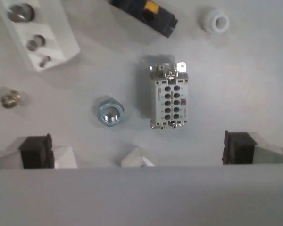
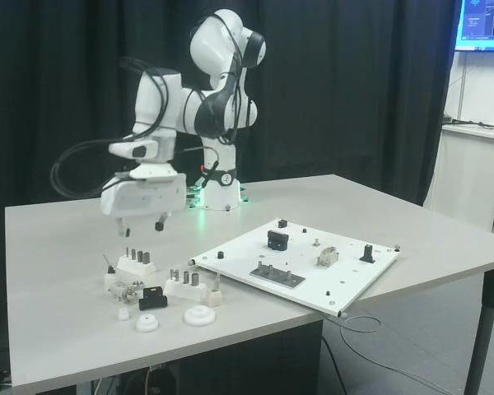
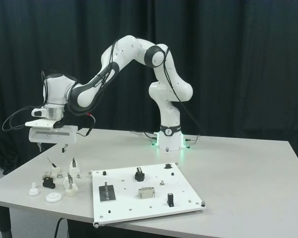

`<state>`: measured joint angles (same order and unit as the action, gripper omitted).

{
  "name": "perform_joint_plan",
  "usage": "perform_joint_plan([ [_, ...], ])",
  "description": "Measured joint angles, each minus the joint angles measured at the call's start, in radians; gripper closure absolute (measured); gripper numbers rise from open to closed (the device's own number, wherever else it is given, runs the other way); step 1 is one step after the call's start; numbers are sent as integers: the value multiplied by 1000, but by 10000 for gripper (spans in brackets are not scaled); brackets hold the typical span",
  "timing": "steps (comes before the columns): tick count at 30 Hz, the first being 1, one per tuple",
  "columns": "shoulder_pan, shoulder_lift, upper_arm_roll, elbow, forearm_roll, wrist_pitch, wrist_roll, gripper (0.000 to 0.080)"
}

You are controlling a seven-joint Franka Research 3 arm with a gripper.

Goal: Pick waterproof.

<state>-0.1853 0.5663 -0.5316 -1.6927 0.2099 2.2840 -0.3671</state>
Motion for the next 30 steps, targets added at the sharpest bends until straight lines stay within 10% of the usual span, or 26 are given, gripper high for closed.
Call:
perform_joint_plan([
  [30, -85, 237, 7, 140, 128, -13, -84, 3],
])
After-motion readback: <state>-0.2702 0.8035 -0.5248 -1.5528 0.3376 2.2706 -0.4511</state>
